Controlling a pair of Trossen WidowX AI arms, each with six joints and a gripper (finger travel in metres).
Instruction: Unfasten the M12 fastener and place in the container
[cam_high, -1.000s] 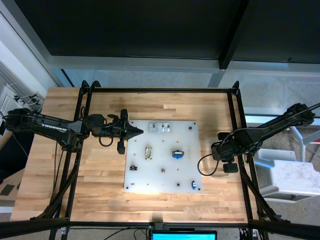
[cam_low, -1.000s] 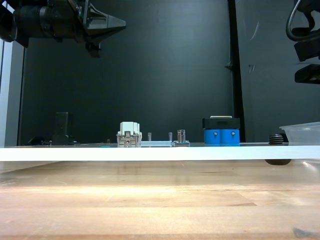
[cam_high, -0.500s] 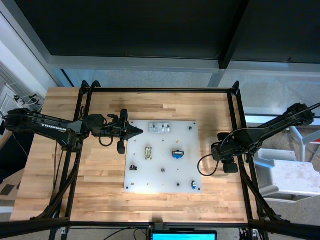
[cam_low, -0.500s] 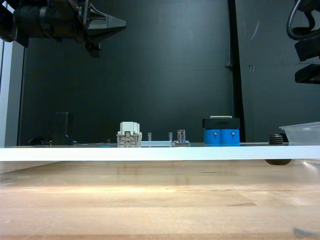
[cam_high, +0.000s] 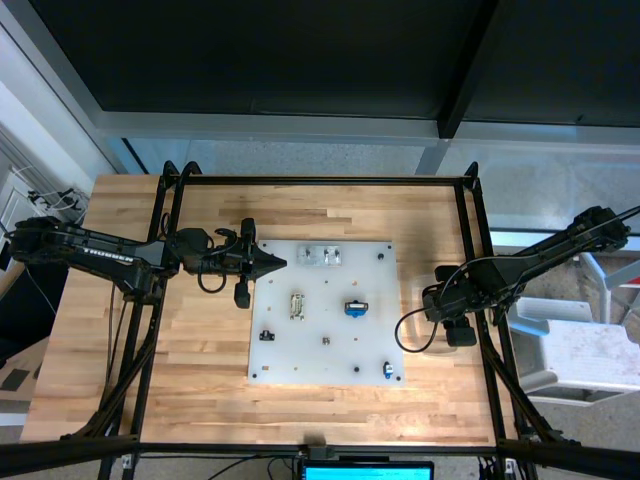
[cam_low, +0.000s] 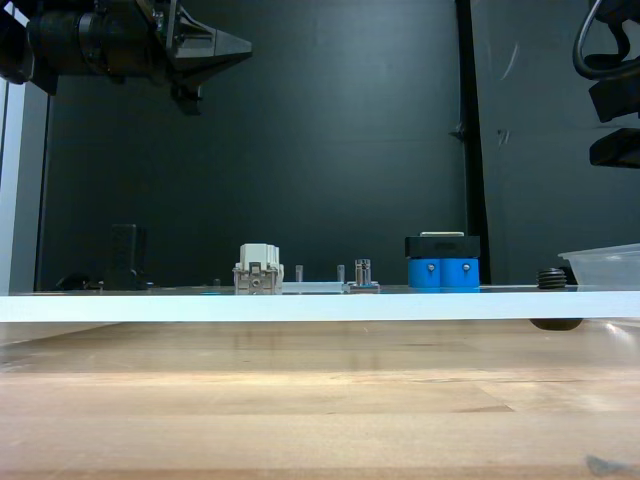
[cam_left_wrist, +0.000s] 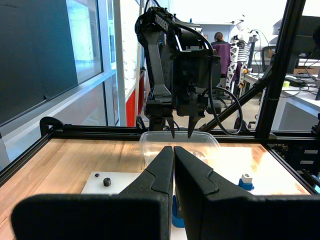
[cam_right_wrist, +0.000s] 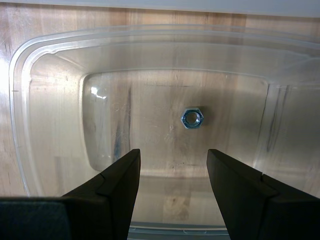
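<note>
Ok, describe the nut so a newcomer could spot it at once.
Right of the white board lies the clear container, directly under the open right gripper; the shut left gripper hangs above the board's far left corner. The nut lies flat on the container's floor: small, silver, six-sided, alone inside.

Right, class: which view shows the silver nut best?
The right wrist view: the nut lies flat in the container, below the open right gripper. The low view shows only the bare stud and the container's rim; the high and left wrist views show no nut. The left gripper hangs shut above the board's far left.
</note>
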